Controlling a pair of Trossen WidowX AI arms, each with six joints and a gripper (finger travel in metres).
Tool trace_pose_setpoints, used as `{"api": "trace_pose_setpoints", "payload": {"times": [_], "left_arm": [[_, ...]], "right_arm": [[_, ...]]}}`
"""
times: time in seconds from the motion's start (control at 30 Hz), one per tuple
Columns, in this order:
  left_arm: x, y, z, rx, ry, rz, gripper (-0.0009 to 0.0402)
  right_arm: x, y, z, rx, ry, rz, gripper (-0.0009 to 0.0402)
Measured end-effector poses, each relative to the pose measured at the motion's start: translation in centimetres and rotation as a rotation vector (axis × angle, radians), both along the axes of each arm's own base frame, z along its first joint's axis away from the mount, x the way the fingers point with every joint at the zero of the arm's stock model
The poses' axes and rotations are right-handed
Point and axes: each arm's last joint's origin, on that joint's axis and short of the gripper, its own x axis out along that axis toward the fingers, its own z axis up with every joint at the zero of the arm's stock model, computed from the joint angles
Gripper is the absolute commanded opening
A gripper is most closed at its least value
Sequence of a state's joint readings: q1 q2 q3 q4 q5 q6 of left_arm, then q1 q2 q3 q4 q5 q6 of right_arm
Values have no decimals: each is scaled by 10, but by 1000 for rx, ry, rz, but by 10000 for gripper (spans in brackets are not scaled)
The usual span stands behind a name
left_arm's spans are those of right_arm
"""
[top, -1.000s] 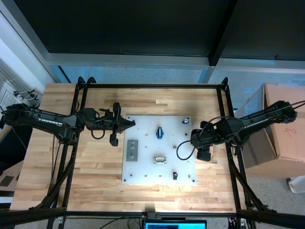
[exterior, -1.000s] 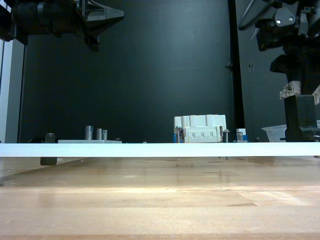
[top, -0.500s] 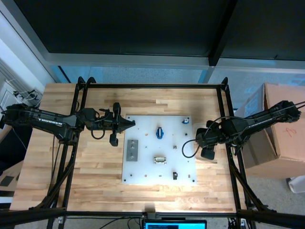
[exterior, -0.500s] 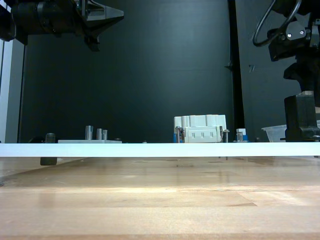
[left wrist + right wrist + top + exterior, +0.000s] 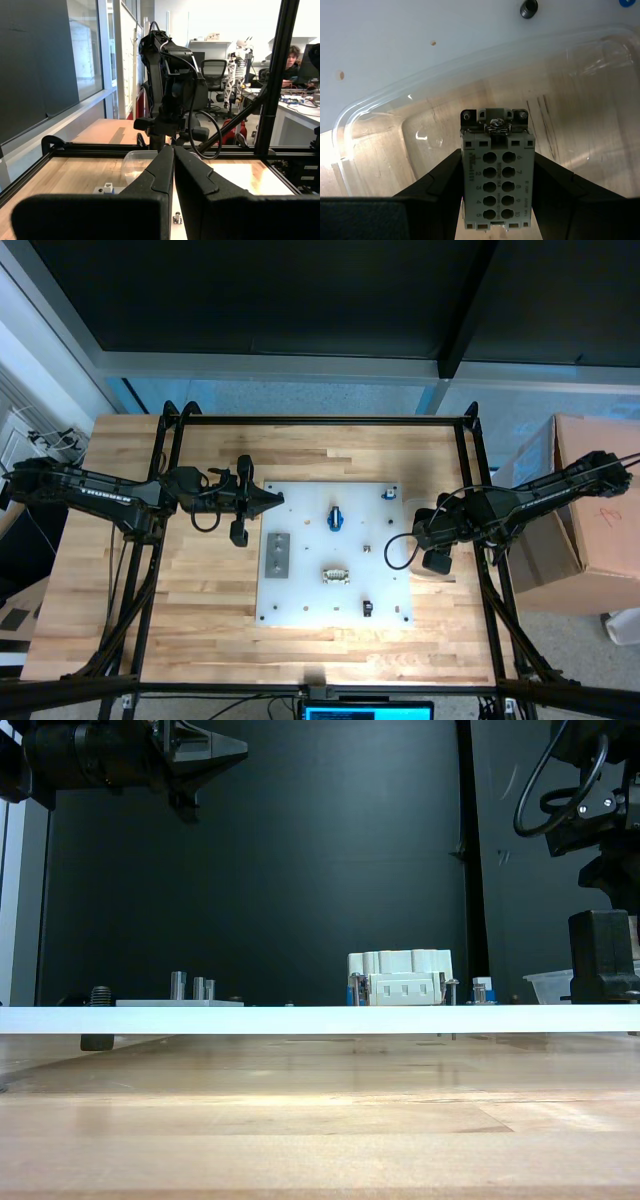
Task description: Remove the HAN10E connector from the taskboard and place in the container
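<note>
Room is easy to find over the white board (image 5: 300, 590): both grippers are off to its sides and the air over its middle is open. The board lies in the middle of the wooden worktop (image 5: 200, 620), with bare wood along each of its edges. A black frame (image 5: 320, 421) stands on the worktop around the board. The left gripper (image 5: 272, 498) hangs high over the board's far left corner, with lots of open air under it. Its fingers (image 5: 155, 175) are pressed flat together. The right gripper (image 5: 432, 562) is just past the board's right edge, over the clear tub (image 5: 375, 140) that sits on the worktop beside that edge.

The connector (image 5: 497, 175) is in the right gripper, squeezed between its two black fingers. It is clear of the board and hangs over the tub; I cannot tell if it touches the tub's floor. It is a pale gray block, longer than wide. Its face has ten round holes in two rows of five, with little numbers beside them. One end has a metal clip and two small screws.

Counted: two grippers, one connector, one tub, one board. On the board stand one pale socket (image 5: 337, 576) near the middle, one blue part (image 5: 335, 517) toward the far edge, one gray block (image 5: 277, 553) by the left edge and one small black part (image 5: 368, 608) by the near edge. One cardboard box (image 5: 590, 510) sits past the worktop's right edge.
</note>
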State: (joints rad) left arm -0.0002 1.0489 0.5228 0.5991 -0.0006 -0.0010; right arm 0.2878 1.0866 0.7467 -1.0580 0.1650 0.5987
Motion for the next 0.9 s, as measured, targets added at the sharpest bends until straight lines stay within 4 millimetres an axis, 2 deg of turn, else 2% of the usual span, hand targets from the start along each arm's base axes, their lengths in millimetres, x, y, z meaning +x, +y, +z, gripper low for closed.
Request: {"api": "trace_pose_setpoints", "payload": {"times": [0.53, 0.9], "left_arm": [[0, 0, 0, 0, 0, 0, 0], [0, 0, 0, 0, 1, 0, 0]], "right_arm": [[0, 0, -1, 37, -17, -177, 16], [0, 0, -3, 36, -15, -178, 16]]}}
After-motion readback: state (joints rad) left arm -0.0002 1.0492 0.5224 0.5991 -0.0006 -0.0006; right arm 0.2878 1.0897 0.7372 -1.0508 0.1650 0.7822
